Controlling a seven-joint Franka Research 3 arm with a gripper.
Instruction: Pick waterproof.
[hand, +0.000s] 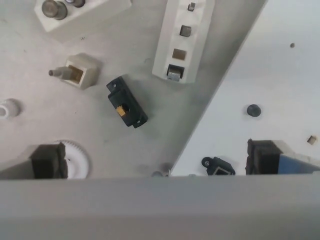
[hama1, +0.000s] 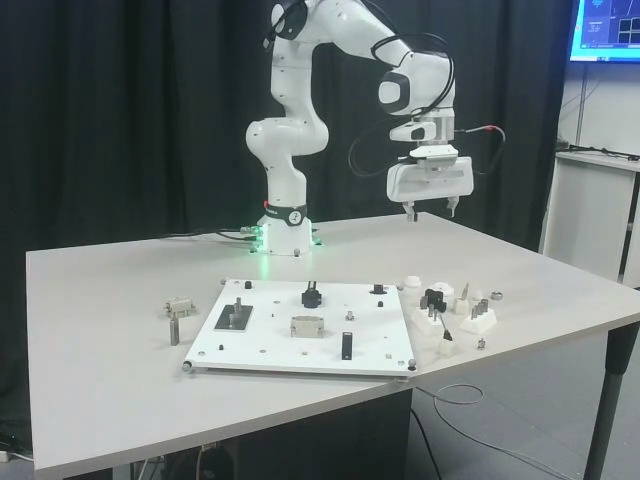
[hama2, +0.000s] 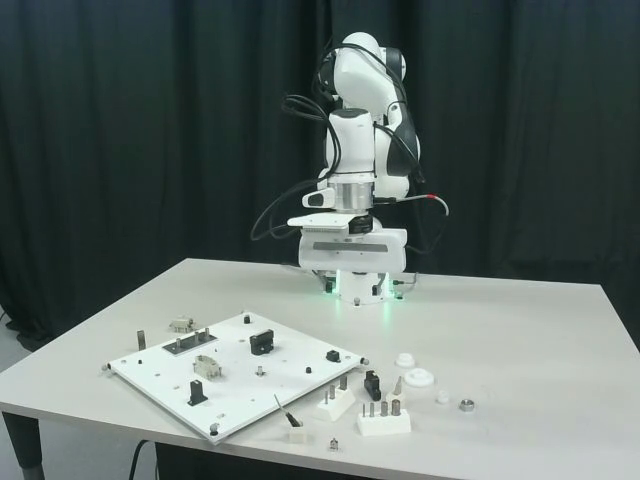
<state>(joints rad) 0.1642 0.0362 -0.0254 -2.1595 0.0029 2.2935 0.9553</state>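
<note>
Waterproof connector (hand: 127, 102), black, is seen lying on the grey table (hand: 60, 125) at centre-left of the wrist frame, untouched; the gripper (hama1: 427, 210) is held high with fingers spread, so the approach step is judged current, descent and alignment being required.

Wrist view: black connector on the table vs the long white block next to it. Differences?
The black connector is short and dark; the long white block is taller and pale. The connector has one small metallic inset at its middle; the block carries a row of four square insets. The connector has mounting ears; the block is plain-sided. Both lie on the grey table, apart.
</note>
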